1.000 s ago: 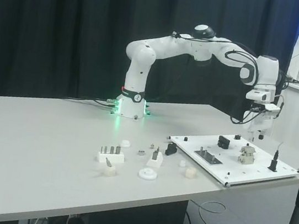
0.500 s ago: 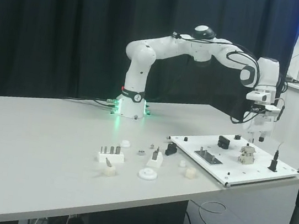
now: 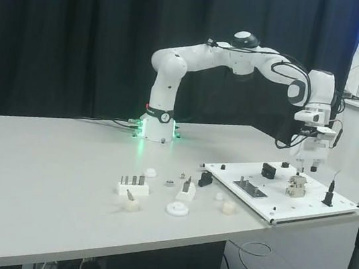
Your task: Insert waterproof.
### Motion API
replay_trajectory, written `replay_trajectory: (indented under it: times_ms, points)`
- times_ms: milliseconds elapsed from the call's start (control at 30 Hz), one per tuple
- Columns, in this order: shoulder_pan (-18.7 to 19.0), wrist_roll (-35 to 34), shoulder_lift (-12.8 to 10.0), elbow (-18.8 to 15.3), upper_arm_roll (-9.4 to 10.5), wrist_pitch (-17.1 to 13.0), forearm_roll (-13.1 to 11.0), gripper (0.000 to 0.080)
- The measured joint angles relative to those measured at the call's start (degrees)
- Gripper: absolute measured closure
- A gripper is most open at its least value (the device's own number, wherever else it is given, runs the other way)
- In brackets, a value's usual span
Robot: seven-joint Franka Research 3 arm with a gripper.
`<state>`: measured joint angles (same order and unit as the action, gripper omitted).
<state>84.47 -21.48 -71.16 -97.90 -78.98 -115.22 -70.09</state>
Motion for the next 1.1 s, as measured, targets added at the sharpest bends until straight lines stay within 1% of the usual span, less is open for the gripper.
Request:
replay_trajectory:
  times_ms: [233, 767, 1100]
  points:
    - [-0.7, -1.0, 0.1, 0.7, 0.41, 0.5, -0.1, 0.0003]
    - [-3.7, -1.9, 0.1, 4.2, 1.57, 2.7, -0.1, 0.0003]
    - [-4.7, -1.9, 0.1, 5.1, 1.69, 4.3, -0.1, 0.0003]
